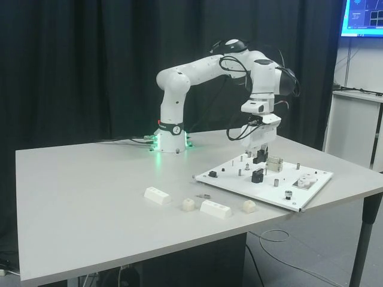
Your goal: Place D-SUB.
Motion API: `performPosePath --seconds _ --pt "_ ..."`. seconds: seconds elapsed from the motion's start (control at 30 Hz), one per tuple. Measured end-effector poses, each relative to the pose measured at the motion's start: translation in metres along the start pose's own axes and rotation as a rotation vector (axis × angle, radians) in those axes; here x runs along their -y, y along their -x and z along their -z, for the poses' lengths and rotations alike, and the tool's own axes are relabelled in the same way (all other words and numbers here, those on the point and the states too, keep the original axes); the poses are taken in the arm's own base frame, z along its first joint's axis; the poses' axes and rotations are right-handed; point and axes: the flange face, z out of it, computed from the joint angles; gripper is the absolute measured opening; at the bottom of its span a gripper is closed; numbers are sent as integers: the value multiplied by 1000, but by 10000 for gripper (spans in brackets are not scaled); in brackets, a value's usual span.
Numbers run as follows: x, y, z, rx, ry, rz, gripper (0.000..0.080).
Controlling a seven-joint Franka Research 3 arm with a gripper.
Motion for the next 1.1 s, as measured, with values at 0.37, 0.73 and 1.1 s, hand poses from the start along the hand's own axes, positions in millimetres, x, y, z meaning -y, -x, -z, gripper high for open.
performPosePath --seconds 0.37,0.73,1.1 --pt "0 0 0 0 0 0 385" --pt "-2 -2 0 -4 2 -5 385" --pt "-28 -12 0 -13 44 -42 385"
